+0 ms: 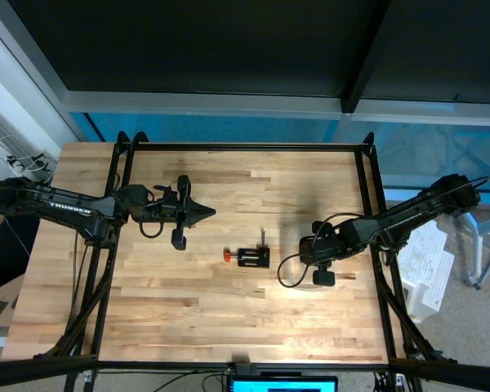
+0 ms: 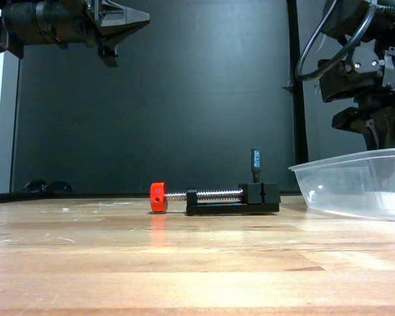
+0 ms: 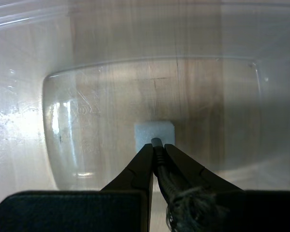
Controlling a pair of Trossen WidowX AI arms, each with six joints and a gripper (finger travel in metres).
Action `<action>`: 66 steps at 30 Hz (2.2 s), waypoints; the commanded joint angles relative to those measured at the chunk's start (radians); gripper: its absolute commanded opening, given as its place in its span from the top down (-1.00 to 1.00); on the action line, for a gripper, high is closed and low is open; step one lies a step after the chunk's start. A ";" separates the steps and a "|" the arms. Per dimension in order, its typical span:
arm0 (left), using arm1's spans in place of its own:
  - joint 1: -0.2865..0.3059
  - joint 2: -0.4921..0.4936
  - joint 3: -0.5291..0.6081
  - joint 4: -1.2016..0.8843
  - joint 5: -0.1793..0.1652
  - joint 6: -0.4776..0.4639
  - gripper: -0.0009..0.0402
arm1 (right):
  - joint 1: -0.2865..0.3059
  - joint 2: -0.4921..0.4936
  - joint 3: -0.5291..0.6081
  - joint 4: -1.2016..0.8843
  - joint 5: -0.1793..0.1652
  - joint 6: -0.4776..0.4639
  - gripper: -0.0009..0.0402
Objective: Pick the usb-c connector and install on the hub
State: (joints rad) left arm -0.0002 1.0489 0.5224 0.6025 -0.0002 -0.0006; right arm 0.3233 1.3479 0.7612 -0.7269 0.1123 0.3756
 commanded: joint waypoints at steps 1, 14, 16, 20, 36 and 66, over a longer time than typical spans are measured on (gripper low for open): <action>0.000 0.000 0.000 0.000 0.000 0.000 0.96 | 0.000 -0.013 0.019 -0.044 0.000 0.000 0.96; 0.000 0.000 0.000 0.000 0.000 0.000 0.96 | -0.002 -0.047 0.190 -0.241 0.001 -0.026 0.96; 0.000 0.000 0.000 0.000 0.000 0.000 0.96 | -0.002 -0.047 0.206 -0.256 0.001 -0.025 0.96; 0.000 0.000 0.000 0.000 0.000 0.000 0.96 | -0.002 -0.047 0.216 -0.260 0.000 -0.026 0.96; 0.000 0.000 0.000 0.000 0.000 0.000 0.96 | -0.016 0.019 0.318 -0.267 0.000 -0.035 0.96; 0.000 0.000 0.000 0.000 0.000 0.000 0.96 | -0.108 0.347 0.620 -0.267 0.000 -0.096 0.96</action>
State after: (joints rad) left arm -0.0002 1.0489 0.5228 0.6025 -0.0002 -0.0002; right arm 0.2180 1.6848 1.3731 -0.9943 0.1123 0.2806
